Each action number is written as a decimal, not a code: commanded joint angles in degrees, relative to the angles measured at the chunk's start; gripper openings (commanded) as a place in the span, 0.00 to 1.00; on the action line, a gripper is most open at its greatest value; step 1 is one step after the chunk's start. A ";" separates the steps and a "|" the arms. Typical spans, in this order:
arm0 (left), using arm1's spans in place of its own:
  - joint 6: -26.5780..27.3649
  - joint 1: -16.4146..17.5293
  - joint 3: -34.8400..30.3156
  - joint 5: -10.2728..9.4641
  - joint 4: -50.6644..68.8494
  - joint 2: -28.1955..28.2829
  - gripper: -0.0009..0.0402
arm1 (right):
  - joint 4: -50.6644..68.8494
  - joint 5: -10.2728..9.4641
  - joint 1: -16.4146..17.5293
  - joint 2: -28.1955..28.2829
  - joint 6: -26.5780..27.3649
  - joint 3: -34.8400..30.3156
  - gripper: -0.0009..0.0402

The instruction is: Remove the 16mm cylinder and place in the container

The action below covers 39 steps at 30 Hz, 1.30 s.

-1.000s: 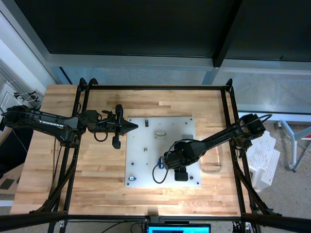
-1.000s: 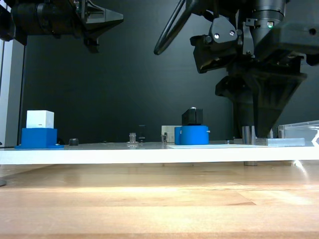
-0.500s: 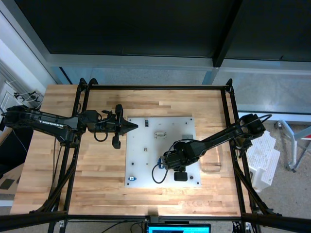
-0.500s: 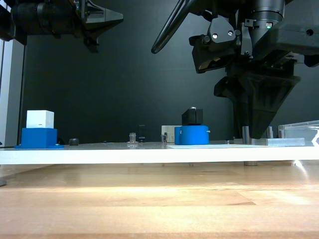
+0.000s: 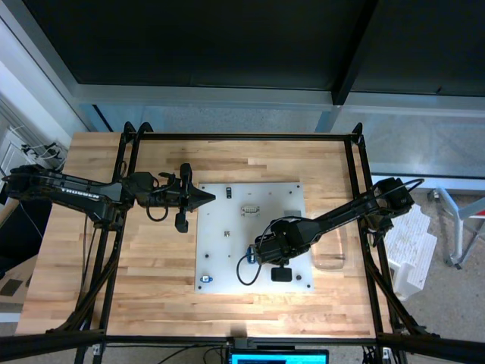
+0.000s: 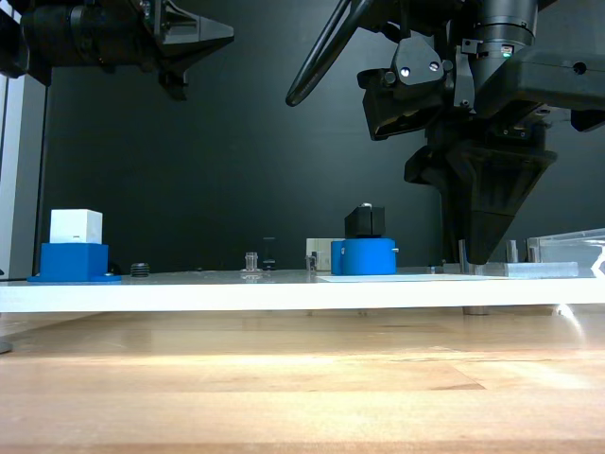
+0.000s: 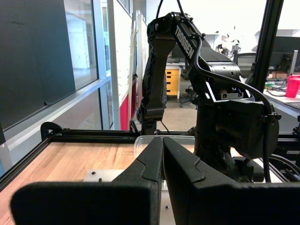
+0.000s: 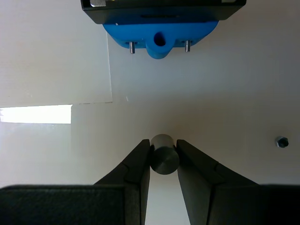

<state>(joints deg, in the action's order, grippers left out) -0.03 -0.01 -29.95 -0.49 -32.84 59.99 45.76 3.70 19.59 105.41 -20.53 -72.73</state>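
A: Your right claw [image 8: 163, 149], nose-down over the flat white plastic board [image 5: 218, 254], has its two black fingers pressed to either side of the small, short silver-grey metal 16mm cylinder [image 8: 164, 158]. The cylinder stands upright on the board, not yet lifted.

B: So the claw is nearly closed, with the cylinder held between the tips. My reading is that coming straight down lets you draw it up along its own axis. The blue plastic fitting [image 8: 159, 33] sits ahead of the fingers, near but apart from them.

A: Your left claw [image 5: 209, 197] hangs shut and empty near the board's far left corner, high above the wooden table [image 5: 136, 296] and out of the working arm's way.

B: The clear rectangular plastic container [image 5: 331, 267] waits on the table just beside the board's right edge, on your right arm's side. I'd judge it a short carry once the cylinder comes free.
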 commanded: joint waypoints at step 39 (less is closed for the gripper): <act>0.00 0.00 0.00 0.02 0.00 0.02 0.02 | 11.74 -0.26 -0.24 -18.18 -0.24 -0.24 0.03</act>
<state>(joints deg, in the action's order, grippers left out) -0.03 -0.01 -29.95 -0.49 -32.84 60.01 56.77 3.40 19.35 87.74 -20.67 -72.93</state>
